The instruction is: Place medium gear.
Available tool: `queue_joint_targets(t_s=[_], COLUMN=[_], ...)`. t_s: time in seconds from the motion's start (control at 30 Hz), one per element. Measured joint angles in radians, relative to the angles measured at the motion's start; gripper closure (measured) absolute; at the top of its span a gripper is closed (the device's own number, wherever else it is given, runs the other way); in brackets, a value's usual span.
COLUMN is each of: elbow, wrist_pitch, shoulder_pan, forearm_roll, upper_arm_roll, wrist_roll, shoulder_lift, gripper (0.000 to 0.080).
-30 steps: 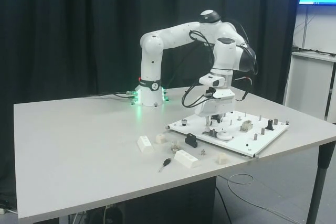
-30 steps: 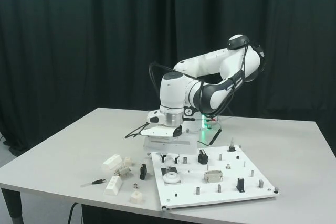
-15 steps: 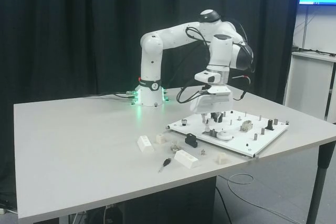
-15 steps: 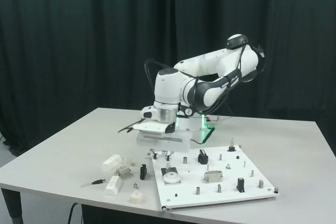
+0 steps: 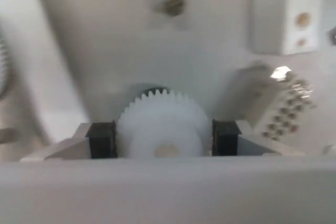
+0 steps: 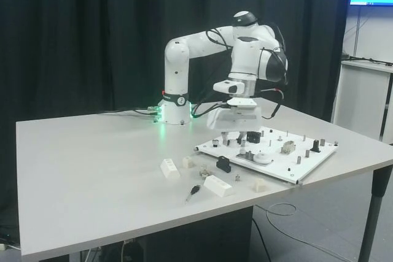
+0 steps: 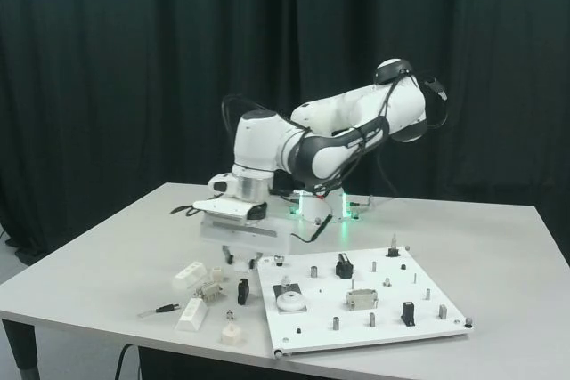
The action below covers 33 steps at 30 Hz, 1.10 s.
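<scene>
Wrist view shows your gripper (image 5: 164,140) clamped on the medium gear (image 5: 164,127); seating it on the white board (image 7: 374,322) remains.

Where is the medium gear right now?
In the wrist view, the medium gear sits clamped between the hand's black fingers, held above the grey table.
</scene>
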Motion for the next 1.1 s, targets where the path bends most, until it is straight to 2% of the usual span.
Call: queue_joint_targets(t_s=[0.43, 0.9, 1.1], elbow=[0.084, 0.158, 0.184], wrist_pitch=[0.0, -0.003, -0.003], shoulder_pan=[-0.161, -0.31, -0.363], forearm_roll=[0.0, 0.001, 0.013], upper_arm_roll=[0.01, 0.059, 0.082], wrist_roll=[-0.105, -0.21, -0.248], shoulder_lift=[0.018, 0.039, 0.045], gripper=[0.041, 0.041, 0.041])
